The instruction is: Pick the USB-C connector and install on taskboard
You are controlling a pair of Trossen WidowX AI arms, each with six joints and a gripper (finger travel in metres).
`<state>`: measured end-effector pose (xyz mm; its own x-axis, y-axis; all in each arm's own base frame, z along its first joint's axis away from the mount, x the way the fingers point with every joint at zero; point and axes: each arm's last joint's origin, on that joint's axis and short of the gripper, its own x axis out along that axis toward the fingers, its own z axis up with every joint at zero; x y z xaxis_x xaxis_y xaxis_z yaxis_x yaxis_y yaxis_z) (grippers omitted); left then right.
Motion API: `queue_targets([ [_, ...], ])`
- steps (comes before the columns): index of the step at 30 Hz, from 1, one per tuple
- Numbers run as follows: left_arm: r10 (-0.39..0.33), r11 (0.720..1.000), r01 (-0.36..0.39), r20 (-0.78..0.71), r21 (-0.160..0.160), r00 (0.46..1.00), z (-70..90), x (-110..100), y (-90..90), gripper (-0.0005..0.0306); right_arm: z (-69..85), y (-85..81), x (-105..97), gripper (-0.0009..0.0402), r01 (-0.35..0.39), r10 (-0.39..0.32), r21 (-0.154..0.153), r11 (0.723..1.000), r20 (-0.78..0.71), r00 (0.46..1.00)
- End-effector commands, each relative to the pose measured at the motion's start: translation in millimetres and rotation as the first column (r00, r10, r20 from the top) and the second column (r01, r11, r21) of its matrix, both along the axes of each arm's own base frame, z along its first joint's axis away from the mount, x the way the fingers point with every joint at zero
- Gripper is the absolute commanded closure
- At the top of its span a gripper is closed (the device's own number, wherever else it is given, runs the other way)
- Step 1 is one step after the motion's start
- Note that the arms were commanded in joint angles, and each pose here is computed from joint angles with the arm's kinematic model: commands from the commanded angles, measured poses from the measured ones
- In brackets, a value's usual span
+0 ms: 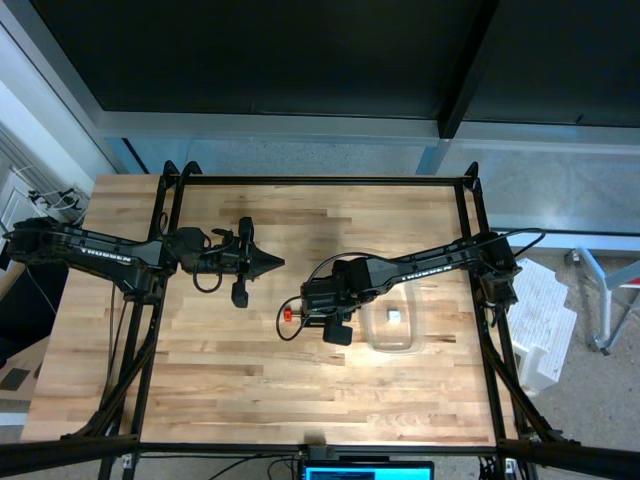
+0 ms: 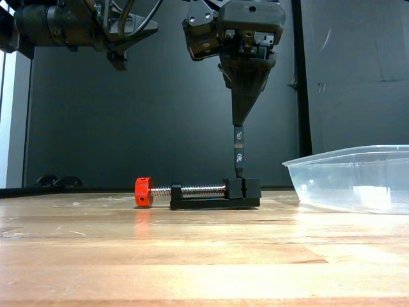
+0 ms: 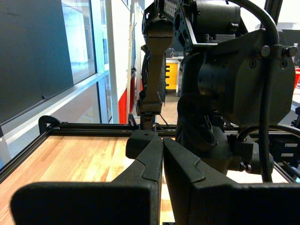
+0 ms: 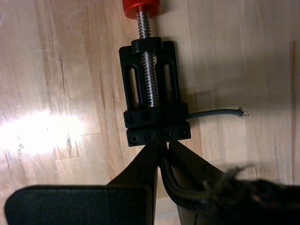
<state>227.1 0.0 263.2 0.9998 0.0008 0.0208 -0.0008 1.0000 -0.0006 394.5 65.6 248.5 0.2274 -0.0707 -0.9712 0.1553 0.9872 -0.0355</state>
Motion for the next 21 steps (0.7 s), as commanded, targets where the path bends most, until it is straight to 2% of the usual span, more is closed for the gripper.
queue_targets([
  [1,0.0,1.0,0.0,0.0,0.0,1.0,0.0,0,0.0,0.03,-1.3,0.0,0,0.0393,-0.004,0.004,-0.002,1.0,0.0,1.0],
  [11,0.0,1.0,0.0,0.0,0.0,1.0,0.0,0,0.0,0.03,-17.3,0.0,-1,0.0393,-0.016,0.016,0.004,1.0,0.001,1.0],
  [21,0.0,1.0,0.0,0.0,0.0,1.0,0.0,0,0.1,0.03,-15.6,-0.1,-2,0.0393,-0.016,0.016,0.005,1.0,0.004,1.0],
])
